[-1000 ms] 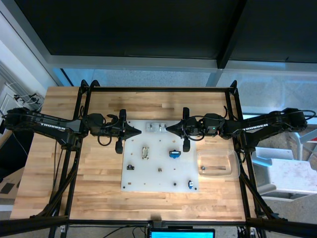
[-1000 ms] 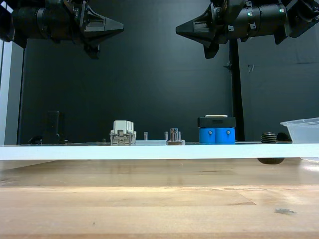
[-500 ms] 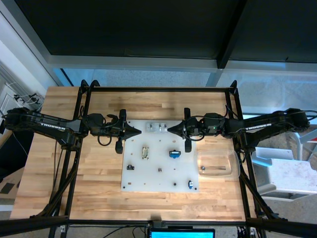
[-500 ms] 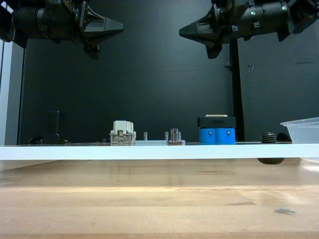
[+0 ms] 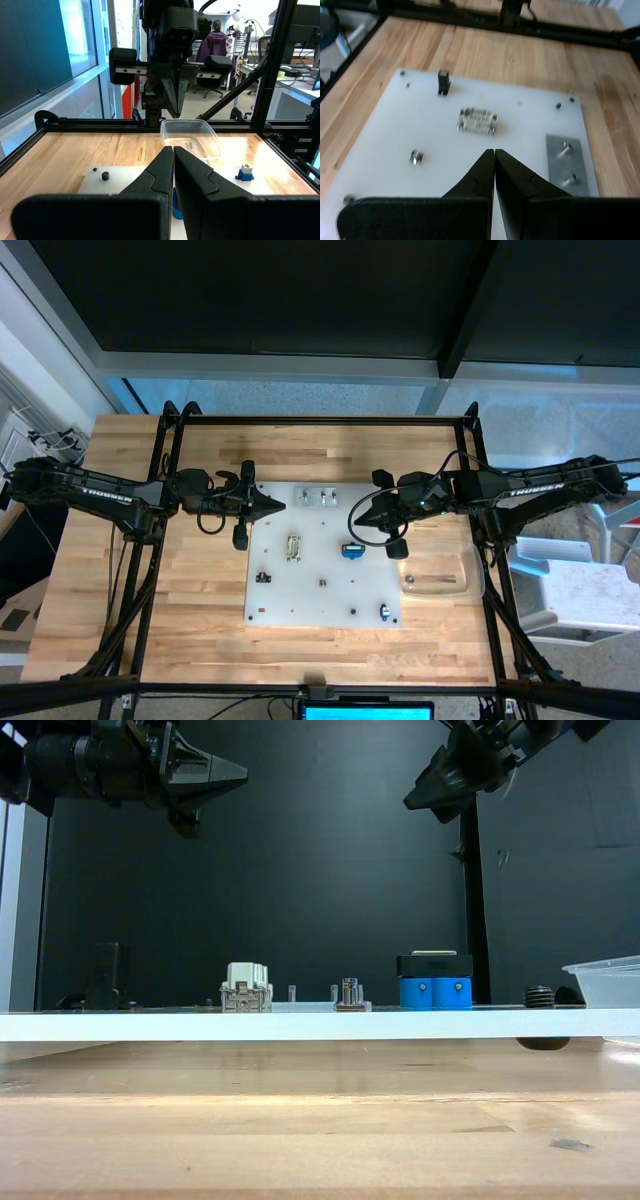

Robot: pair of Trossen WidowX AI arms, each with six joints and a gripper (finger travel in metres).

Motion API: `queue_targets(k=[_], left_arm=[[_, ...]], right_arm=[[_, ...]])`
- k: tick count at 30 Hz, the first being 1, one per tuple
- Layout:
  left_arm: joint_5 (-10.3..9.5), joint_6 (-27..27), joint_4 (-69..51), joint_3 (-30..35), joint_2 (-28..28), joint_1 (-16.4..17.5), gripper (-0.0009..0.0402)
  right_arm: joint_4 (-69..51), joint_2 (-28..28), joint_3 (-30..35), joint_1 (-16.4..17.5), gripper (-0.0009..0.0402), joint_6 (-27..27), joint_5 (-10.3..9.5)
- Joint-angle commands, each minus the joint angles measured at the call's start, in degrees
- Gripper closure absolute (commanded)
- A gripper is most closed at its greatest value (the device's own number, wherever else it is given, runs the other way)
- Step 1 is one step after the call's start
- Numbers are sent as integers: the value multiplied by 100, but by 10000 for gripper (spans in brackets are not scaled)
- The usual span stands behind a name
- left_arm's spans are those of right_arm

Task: Pick the M12 fastener and fasten on the M12 threads

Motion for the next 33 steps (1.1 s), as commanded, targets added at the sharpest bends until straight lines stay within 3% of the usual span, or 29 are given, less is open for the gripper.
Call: queue_targets(k=[1, 22, 33], left_arm=[[0, 0, 2, 0, 0, 0, 393], [0, 0, 2, 0, 0, 0, 393], [2, 0, 2, 0, 0, 2, 393]], right_arm=[[-581, 4, 160, 133, 393, -149, 109], [-3781, 46, 667, 920, 393, -214, 236], [-4701, 907, 1128, 1561, 393, -190, 107]])
